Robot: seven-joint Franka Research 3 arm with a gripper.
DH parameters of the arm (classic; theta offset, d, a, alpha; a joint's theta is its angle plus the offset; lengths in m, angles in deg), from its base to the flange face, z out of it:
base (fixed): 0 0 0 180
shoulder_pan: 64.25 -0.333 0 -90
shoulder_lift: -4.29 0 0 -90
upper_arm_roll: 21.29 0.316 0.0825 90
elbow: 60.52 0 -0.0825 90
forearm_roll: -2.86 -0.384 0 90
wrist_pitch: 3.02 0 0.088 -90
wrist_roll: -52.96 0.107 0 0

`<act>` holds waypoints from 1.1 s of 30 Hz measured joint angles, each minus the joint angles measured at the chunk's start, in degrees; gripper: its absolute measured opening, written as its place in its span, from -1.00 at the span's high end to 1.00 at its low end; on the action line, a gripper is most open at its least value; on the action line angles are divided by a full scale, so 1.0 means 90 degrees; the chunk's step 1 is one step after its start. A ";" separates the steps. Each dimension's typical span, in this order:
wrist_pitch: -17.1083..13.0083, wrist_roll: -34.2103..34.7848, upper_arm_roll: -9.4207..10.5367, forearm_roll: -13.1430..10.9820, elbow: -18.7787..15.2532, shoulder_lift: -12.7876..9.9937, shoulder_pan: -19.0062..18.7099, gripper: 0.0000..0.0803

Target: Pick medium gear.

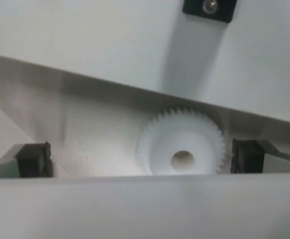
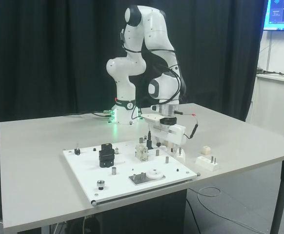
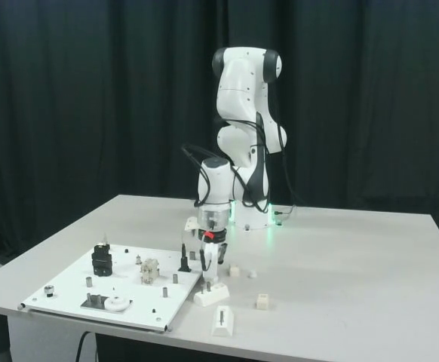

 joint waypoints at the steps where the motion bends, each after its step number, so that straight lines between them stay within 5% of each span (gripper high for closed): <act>1: -0.0021 -0.0012 0.0000 0.0000 0.0001 -0.0012 0.0000 -0.99; 5: -0.0059 -0.0067 0.0001 0.0000 0.0005 -0.0046 -0.0002 -0.99; 6: -0.0061 -0.0081 0.0001 0.0000 0.0007 -0.0052 -0.0002 -0.74; 12: -0.0078 -0.0209 0.0001 0.0000 0.0027 -0.0088 -0.0002 -0.74; 13: -0.0080 -0.0214 0.0001 0.0000 0.0029 -0.0093 -0.0002 -0.34; 19: -0.0093 -0.0284 -0.0001 0.0000 0.0043 -0.0070 0.0000 -0.34; 20: -0.0093 -0.0303 -0.0001 0.0000 0.0043 -0.0069 0.0000 0.11; 22: -0.0093 -0.0318 -0.0001 0.0000 0.0046 -0.0064 0.0000 0.30; 33: 0.0080 -0.0371 -0.0010 0.0000 0.0048 0.0173 0.0000 0.30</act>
